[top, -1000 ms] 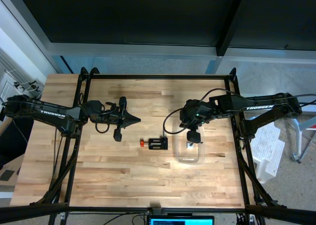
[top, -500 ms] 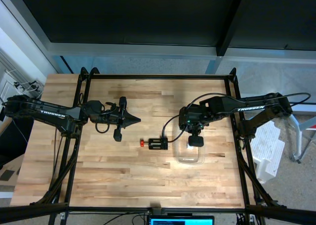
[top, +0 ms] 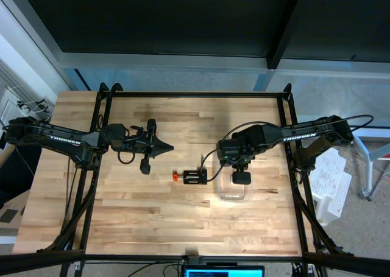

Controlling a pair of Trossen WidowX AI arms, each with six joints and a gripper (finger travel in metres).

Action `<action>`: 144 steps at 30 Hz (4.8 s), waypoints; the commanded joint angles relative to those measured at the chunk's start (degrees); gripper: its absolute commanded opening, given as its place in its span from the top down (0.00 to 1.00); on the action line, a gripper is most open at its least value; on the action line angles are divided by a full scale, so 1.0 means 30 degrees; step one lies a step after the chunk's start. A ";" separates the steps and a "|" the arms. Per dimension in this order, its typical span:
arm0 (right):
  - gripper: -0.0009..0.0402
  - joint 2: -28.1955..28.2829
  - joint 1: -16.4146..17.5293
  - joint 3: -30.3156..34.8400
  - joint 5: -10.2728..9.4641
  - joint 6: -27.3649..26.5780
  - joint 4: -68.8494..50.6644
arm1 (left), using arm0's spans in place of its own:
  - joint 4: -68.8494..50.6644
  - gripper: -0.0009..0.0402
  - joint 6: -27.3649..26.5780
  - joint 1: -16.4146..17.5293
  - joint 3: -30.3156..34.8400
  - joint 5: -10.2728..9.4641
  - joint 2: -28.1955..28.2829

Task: Pick the USB-C connector and install on taskboard

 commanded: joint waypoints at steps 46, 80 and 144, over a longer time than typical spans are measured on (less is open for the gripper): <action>0.61 0.2302 0.1821 -0.2492 0.0357 0.2040 0.1457 | -0.0044 0.98 0.0007 0.0000 0.0000 0.0000 0.0007; 0.61 0.2747 0.1902 -0.4692 0.0364 0.1894 0.4306 | -0.0044 0.98 0.0007 0.0000 0.0000 0.0000 0.0007; 0.98 0.1676 0.1953 -0.5246 0.0510 0.1996 0.5224 | -0.0044 0.98 0.0007 0.0000 0.0000 0.0000 0.0007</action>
